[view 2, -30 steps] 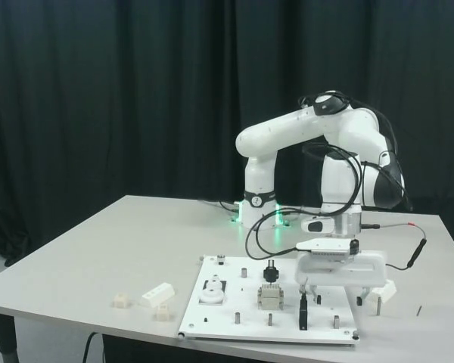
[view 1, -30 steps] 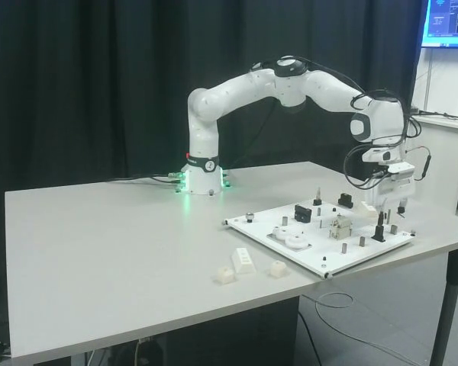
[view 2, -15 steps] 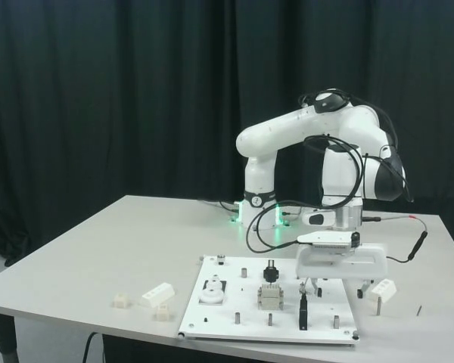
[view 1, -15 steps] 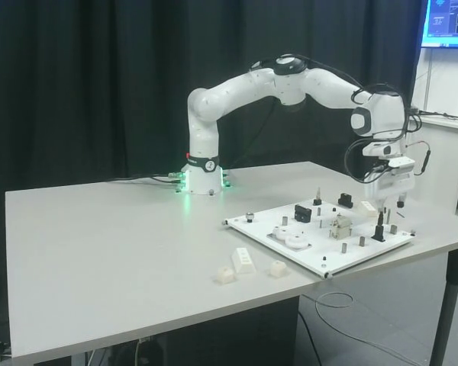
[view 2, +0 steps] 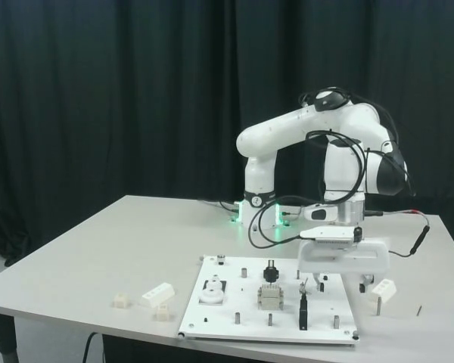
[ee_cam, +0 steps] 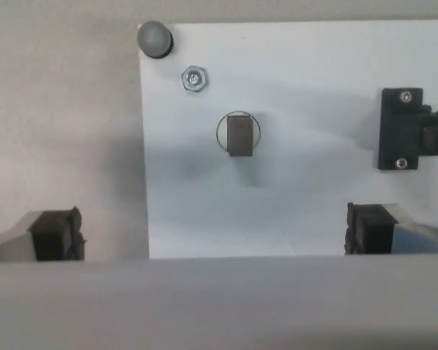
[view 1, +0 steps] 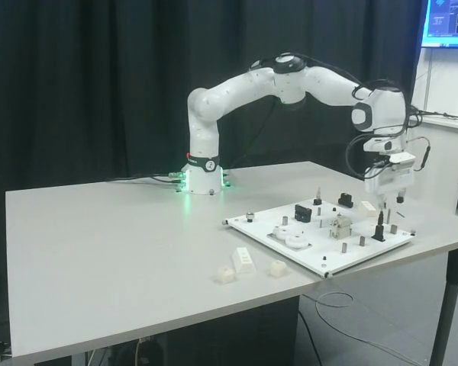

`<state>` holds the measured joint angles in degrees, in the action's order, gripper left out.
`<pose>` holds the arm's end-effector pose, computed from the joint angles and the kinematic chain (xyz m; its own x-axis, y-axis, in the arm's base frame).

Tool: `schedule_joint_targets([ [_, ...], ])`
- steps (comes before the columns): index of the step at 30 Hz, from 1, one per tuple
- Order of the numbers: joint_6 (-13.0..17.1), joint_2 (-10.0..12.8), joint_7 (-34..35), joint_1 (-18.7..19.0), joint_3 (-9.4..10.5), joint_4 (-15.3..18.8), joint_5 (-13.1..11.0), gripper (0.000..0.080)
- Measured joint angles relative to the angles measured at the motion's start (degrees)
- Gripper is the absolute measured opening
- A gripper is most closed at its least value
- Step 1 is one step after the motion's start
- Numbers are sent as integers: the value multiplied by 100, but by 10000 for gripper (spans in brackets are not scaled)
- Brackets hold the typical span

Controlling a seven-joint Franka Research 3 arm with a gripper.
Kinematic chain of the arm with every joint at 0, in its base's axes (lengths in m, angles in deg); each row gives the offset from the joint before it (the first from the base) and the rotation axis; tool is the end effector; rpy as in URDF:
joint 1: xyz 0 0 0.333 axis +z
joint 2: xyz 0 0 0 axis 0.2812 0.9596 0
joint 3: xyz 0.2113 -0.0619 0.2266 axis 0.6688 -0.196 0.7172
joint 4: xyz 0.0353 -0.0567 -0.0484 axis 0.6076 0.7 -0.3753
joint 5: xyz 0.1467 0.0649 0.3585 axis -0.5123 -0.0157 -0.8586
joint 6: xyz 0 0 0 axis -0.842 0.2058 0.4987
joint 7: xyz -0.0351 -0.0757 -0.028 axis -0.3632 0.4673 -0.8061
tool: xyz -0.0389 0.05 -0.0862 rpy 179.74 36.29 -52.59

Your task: Remove USB.

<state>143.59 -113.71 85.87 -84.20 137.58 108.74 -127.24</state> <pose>0.6232 0.3059 0.2643 0.7974 -0.5889 0.1316 -0.5795 -0.8081 -0.1050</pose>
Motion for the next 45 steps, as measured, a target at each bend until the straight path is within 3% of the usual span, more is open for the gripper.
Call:
schedule_joint_targets([
  [12,-396,11,3,174,-360,96,56,800],
  [28,-430,55,191,425,-867,640,200,800],
  [37,-462,87,-456,394,-918,982,162,800],
  [45,-469,88,-728,247,-848,1045,-172,800],
])
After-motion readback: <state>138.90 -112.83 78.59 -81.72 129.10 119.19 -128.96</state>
